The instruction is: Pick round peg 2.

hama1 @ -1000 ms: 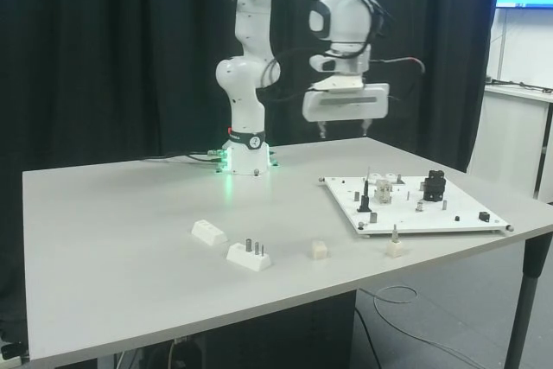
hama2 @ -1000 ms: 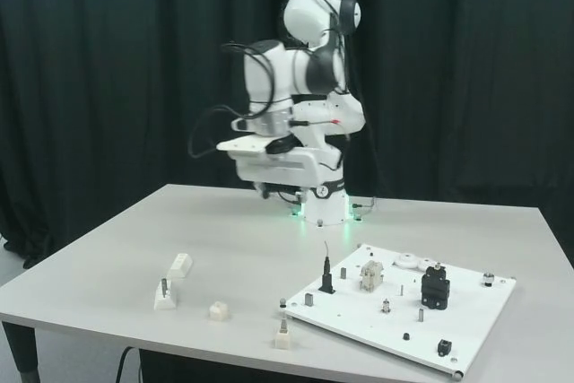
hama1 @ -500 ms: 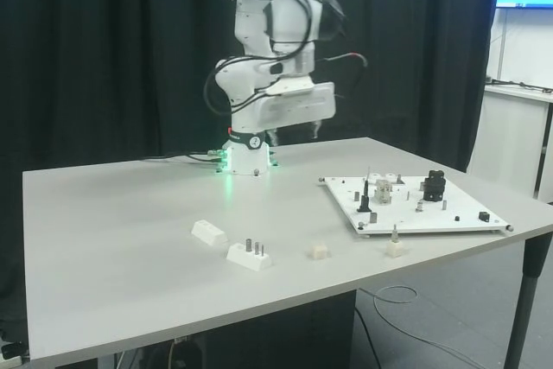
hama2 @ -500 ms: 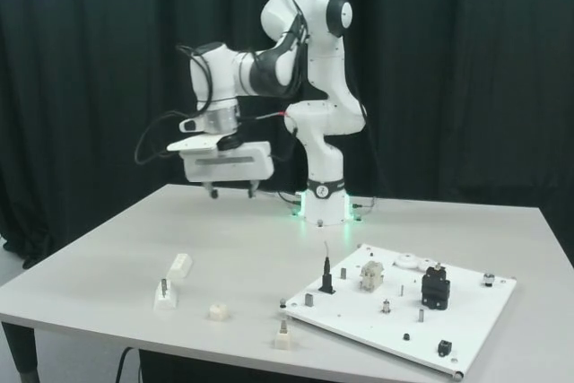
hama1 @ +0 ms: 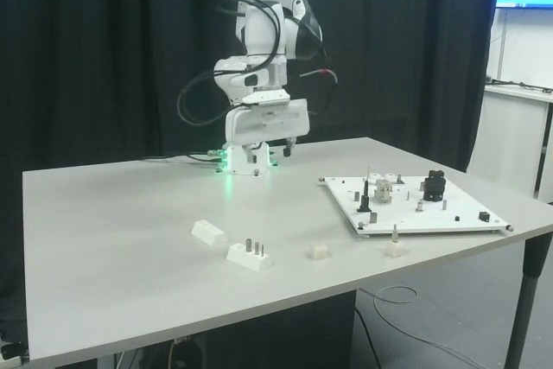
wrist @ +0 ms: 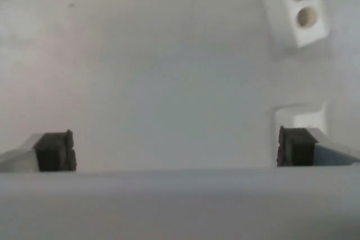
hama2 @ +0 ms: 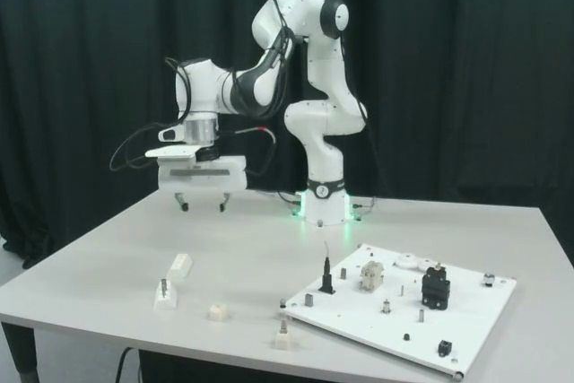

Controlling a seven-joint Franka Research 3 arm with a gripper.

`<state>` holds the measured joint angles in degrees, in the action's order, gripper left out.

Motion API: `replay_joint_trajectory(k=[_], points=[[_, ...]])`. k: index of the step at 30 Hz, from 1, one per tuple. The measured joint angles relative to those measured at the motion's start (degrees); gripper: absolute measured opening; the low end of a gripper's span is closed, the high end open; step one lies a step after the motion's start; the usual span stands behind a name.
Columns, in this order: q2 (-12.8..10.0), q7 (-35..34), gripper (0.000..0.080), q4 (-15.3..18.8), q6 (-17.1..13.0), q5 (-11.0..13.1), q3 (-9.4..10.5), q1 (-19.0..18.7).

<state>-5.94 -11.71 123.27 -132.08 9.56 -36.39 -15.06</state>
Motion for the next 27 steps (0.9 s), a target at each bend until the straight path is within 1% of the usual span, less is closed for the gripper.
replay_joint_trajectory(k=[4,9,12,18,27], points=[[-2.05,4.06,0.08,0.07,-2.94,1.02,0.0,0.57],[-5.22,10.8,0.08,-0.48,-5.91,3.75,0.0,1.45],[-7.35,14.45,0.08,-1.41,-7.09,5.59,0.0,2.17],[-11.65,19.24,0.08,-4.58,-7.49,9.07,0.01,3.75],[-17.64,22.48,0.08,-9.91,-6.71,14.36,0.09,5.73]])
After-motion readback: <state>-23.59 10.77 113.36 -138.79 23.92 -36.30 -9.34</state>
